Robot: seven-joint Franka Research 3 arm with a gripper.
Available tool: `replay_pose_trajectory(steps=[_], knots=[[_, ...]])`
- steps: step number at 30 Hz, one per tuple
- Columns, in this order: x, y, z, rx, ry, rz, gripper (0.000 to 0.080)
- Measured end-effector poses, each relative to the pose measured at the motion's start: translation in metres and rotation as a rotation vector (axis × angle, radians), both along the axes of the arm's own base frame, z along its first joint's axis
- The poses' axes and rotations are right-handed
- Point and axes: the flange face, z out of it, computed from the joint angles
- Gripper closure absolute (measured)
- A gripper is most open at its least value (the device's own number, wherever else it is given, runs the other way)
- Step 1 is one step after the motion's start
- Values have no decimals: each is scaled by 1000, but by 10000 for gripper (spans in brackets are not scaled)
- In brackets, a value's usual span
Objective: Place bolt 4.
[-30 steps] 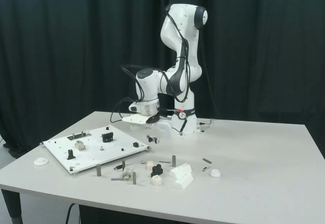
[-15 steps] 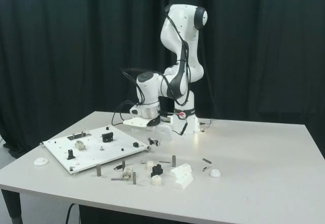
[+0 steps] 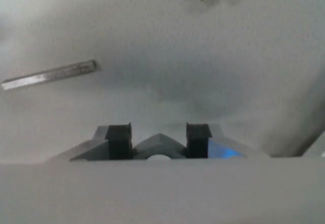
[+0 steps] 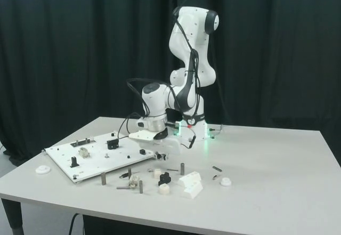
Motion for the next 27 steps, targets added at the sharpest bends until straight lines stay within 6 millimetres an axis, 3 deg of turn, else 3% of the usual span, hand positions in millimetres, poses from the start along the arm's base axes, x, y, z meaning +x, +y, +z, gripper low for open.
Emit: replay_pose_trajectory(steps=[27], knots=[[4,-4,-3,18,-16,-37,575]])
